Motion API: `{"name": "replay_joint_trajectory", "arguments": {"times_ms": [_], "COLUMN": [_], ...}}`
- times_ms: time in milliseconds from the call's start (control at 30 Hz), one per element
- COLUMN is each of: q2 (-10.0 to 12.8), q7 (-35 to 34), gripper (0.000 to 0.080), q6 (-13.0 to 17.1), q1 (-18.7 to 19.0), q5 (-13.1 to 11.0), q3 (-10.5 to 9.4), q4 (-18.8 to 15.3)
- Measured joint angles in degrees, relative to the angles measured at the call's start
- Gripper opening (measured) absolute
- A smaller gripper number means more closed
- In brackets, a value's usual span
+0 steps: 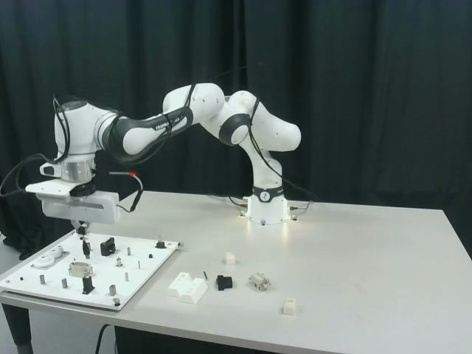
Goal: Place USB.
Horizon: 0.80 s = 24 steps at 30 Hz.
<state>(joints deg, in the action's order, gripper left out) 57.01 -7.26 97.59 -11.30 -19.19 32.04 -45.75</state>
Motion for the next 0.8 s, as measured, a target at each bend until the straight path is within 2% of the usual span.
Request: {"name": "replay_joint_trajectory", "arguments": {"times_ms": [233,600,800], "q2": [-1.4,-1.5,-1.4], "q7": [0.0,0.0,-0.2], "gripper": [0.0027,0.0026,0.0026], "q6": [-1.1,-1.1,-2.0], "q1": [0.0,0.0,0.1], "q5": [0.1,0.1,-0.2], "q3": [0.0,-0.09,-0.94], "q4": [0.0,-0.1,-0.3]}}
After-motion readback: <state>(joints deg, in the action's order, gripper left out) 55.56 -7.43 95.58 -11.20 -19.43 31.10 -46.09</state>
